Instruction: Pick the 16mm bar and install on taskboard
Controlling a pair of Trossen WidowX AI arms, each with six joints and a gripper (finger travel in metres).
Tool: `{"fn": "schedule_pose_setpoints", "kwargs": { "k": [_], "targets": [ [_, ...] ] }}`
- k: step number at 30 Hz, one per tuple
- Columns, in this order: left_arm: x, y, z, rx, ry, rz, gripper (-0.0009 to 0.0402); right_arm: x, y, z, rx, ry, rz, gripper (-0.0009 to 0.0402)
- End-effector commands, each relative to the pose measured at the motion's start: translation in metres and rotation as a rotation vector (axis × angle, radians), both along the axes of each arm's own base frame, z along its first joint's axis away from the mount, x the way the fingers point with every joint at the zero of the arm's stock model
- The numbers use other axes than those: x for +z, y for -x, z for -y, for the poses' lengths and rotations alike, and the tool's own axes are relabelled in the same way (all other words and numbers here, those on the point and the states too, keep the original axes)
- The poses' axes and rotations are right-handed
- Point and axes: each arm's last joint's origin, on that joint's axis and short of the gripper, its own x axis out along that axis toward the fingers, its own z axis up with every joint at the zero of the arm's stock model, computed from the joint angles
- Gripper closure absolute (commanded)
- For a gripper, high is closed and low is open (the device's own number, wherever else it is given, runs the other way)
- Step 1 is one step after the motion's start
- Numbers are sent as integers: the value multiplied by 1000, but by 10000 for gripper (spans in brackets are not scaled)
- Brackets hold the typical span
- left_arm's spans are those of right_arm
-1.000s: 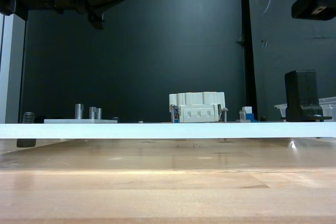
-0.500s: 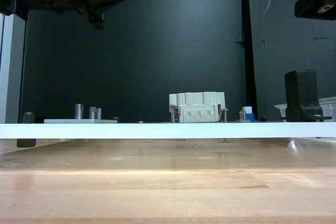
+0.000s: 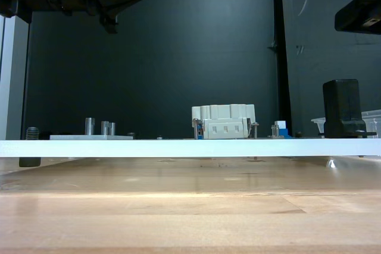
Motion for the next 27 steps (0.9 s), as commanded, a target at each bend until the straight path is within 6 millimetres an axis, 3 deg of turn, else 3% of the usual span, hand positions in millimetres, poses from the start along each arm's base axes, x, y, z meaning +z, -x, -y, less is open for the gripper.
{"fn": "schedule_pose_setpoints", "kwargs": {
  "k": [1,27],
  "targets": [
    [0,0,0,0,0,0,393,-2,-1,-1,0,0,0,393],
    [0,0,0,0,0,0,393,-12,-2,-2,3,14,-16,393]
  ]
}}
